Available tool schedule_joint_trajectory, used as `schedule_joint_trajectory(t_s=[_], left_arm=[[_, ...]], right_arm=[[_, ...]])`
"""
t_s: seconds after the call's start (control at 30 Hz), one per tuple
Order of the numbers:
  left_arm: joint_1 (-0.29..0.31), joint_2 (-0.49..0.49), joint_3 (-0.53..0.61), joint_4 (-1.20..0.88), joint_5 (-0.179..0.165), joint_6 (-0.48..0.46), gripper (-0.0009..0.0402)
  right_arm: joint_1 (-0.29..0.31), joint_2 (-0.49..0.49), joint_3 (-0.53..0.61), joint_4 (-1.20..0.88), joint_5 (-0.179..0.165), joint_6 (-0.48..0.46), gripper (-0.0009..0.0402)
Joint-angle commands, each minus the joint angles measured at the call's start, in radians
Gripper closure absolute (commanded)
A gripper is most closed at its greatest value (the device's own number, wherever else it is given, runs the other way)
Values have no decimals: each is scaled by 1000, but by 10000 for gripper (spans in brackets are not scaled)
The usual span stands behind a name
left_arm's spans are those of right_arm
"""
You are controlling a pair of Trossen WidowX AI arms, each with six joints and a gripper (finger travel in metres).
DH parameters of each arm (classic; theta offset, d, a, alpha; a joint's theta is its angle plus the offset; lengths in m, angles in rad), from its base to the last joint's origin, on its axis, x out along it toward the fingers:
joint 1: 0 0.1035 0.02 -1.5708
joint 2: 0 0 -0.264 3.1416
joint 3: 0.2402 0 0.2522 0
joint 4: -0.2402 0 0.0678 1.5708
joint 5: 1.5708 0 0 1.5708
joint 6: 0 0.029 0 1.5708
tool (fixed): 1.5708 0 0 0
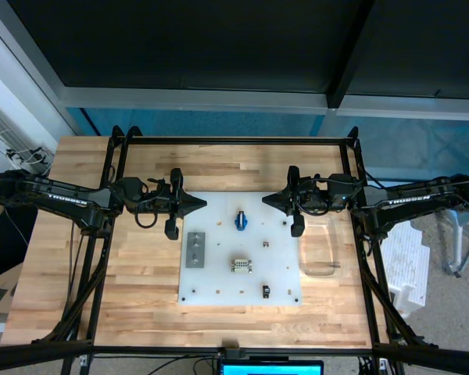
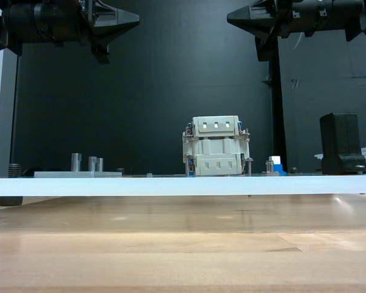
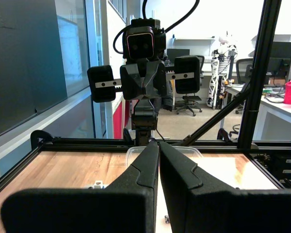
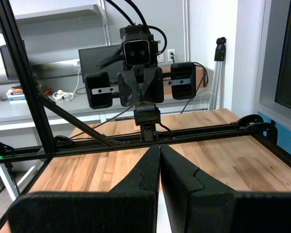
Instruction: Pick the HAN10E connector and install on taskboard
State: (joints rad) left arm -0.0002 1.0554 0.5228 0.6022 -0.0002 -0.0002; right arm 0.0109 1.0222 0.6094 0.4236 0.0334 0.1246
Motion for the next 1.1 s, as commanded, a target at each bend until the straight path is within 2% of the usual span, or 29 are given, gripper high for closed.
schedule_joint_trajectory(t_s=[0.03,1.1], left_arm=[[0,0,0,0,0,0,392],[0,0,0,0,0,0,392]], right_arm=[[0,1,0,1,1,-2,393],[0,1,-20,53,0,-31,393]])
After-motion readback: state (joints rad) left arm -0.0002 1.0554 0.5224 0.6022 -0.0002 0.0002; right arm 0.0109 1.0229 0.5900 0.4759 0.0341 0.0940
